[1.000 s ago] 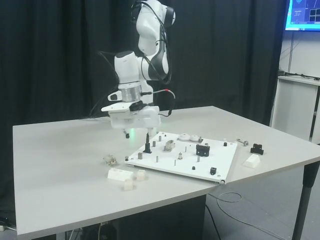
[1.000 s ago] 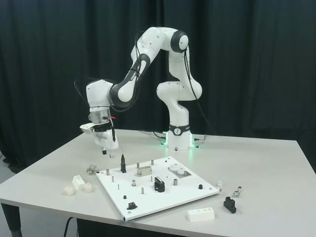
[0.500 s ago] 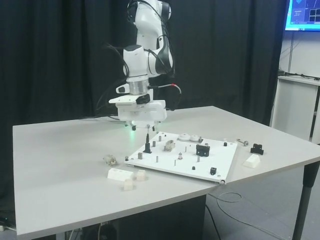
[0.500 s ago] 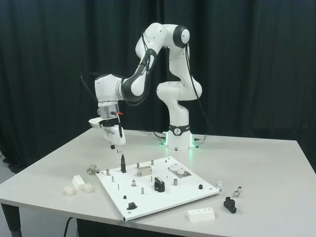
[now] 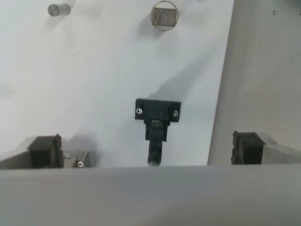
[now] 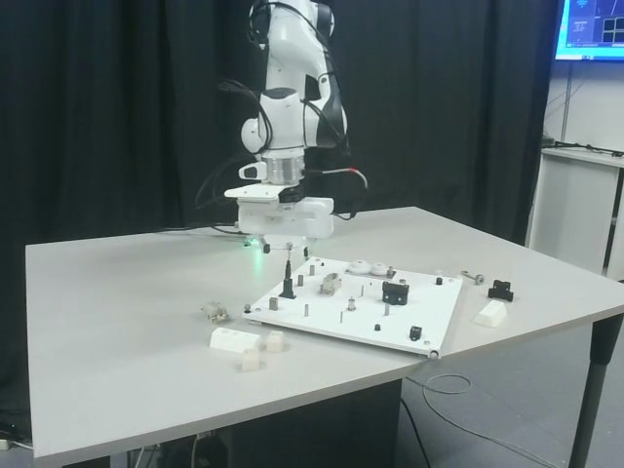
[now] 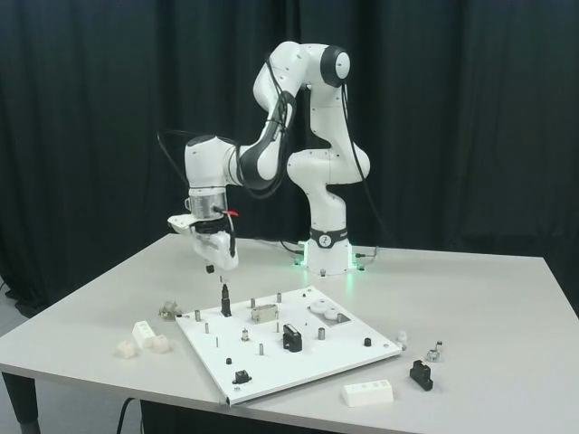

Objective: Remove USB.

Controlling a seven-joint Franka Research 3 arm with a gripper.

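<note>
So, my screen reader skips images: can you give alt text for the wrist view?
A black USB plug stands in its black socket mount on the white board, centred between the two open fingers. Grey table shows beside the board's edge.

You see a white arm (image 7: pixel 271 136) on a grey table (image 6: pixel 117 312), a white board (image 7: pixel 298 362) carrying a black USB plug (image 5: pixel 155 127), black curtains (image 7: pixel 90 90) behind, and a green glow at the arm's base (image 7: pixel 298 262)
</note>
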